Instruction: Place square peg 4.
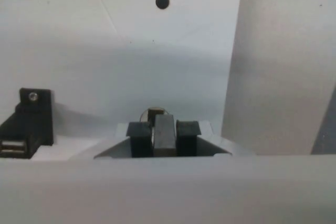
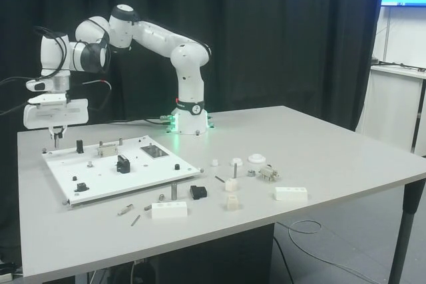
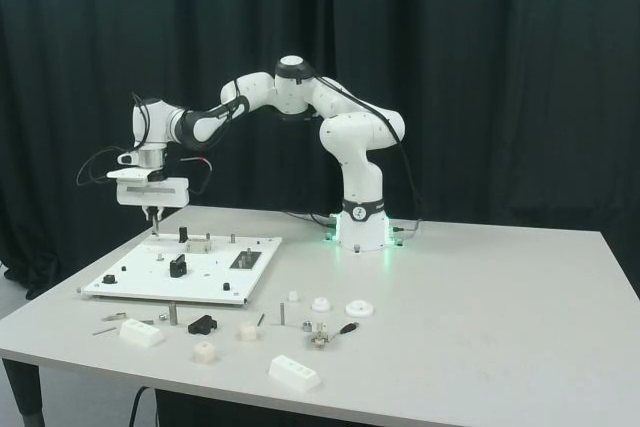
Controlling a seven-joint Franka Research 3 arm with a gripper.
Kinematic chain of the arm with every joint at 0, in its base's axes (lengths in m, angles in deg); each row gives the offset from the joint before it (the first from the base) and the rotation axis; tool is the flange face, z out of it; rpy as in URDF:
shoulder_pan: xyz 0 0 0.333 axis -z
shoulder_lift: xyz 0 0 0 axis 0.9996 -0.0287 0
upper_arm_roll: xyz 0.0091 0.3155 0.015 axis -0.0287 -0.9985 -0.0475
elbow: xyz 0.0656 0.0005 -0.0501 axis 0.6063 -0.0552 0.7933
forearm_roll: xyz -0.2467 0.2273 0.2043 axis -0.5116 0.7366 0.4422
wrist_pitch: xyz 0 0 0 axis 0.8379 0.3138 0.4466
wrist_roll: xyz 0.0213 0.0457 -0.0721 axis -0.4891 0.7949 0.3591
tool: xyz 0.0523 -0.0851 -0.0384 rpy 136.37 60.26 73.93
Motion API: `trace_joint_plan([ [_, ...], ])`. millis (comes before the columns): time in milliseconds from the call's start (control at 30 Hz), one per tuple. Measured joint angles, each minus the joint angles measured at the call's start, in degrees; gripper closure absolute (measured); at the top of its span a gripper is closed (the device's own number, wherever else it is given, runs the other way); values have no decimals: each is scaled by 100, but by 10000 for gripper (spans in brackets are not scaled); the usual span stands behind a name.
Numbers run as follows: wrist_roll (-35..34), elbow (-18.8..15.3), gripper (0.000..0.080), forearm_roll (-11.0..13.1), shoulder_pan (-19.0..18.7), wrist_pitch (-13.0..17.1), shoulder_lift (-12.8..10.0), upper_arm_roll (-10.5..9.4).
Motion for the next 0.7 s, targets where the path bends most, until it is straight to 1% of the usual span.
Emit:
trace_joint_plan([
  [133, -48, -1, 710, 0, 0, -69, 0, -81],
  [300, -74, -1, 710, 0, -2, -121, 0, -131],
  [700, -138, -1, 710, 0, -6, -128, 0, -146],
])
